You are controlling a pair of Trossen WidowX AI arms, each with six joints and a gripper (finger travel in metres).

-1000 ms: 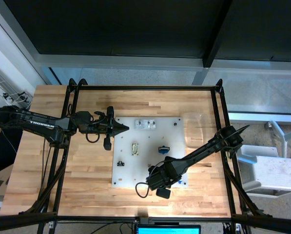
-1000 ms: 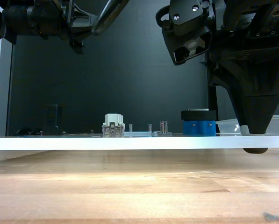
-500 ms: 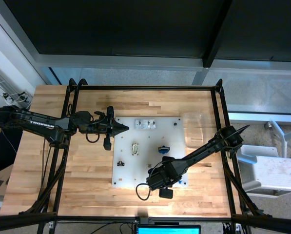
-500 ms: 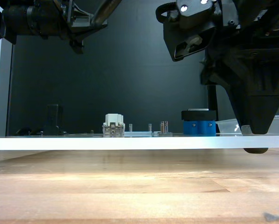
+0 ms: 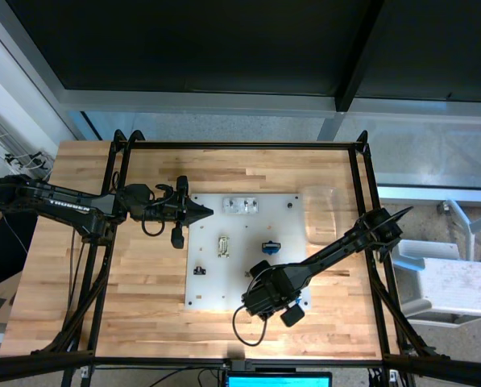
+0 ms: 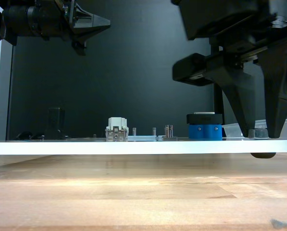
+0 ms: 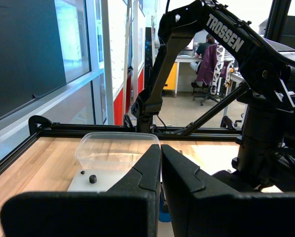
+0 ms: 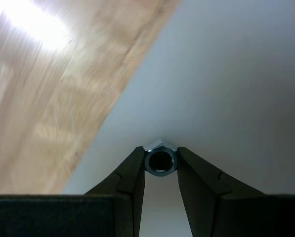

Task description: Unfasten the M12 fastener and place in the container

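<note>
The M12 fastener (image 8: 160, 161), a small silver nut with a dark hole, sits clamped between my right gripper's fingers. My right gripper (image 6: 262, 133) points straight down at the white board's (image 5: 208, 278) near right edge, shut on the nut (image 6: 261, 131) at board height. From above, the right gripper (image 5: 282, 301) hides both nut and stud, so I cannot tell whether the nut is on its stud. The clear container (image 5: 321, 214) stands off the board's far right side and looks empty (image 7: 115, 150). My left gripper (image 5: 205, 212) hovers shut and empty over the board's far left.
A blue connector (image 5: 270, 247) and a white connector (image 5: 222, 246) stand mid-board. Small silver posts (image 6: 168, 130) rise between them in the low view. A black post (image 5: 291, 203) marks the far right corner. A black frame (image 5: 240, 146) rims the wooden table.
My right wrist has twisted about its vertical axis while staying on the nut; its camera housing swung from near-left to near-right. The left arm has not moved.
</note>
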